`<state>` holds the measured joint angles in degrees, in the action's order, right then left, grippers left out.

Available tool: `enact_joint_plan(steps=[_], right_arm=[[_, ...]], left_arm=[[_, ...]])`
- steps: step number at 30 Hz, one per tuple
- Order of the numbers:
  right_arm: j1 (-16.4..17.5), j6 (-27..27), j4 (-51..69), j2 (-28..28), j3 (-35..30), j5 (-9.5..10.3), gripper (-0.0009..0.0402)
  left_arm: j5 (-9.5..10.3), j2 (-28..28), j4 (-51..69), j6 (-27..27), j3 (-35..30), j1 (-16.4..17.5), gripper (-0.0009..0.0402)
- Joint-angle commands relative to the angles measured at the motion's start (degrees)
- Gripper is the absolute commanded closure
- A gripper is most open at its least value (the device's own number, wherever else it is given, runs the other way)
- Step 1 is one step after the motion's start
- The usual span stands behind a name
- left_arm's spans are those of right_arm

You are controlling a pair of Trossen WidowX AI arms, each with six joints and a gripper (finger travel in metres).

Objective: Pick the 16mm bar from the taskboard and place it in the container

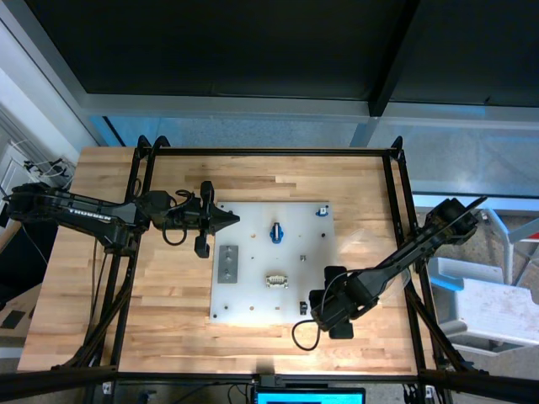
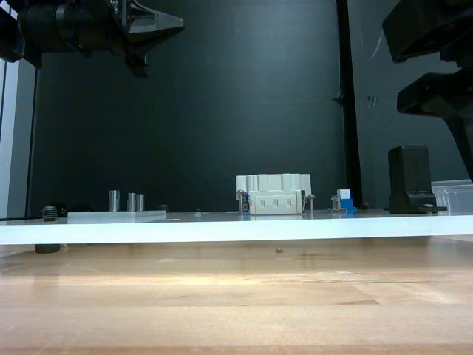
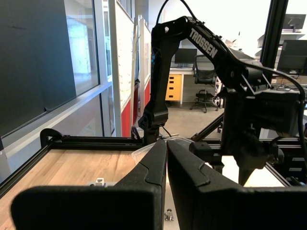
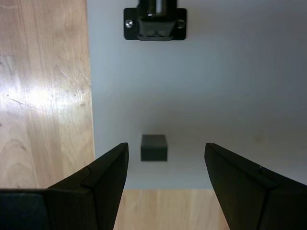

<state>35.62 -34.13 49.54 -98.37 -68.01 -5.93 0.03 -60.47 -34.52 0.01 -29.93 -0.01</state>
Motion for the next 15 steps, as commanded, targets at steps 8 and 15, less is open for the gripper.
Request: enact_joint_plan(steps=[8, 15], right_arm=[[0.07, 0.02, -2.45, -0.52, 2.10, 0.00, 0.0171], [0.04, 0.07, -3.61, -0.52, 2.75, 0.00, 0.0183]], left_arm=[[-0.02, -0.02, -0.02, 0.00, -0.02, 0.00, 0.0393], [0.00, -0.02, -0.02, 0.00, -0.02, 0.02, 0.0393]])
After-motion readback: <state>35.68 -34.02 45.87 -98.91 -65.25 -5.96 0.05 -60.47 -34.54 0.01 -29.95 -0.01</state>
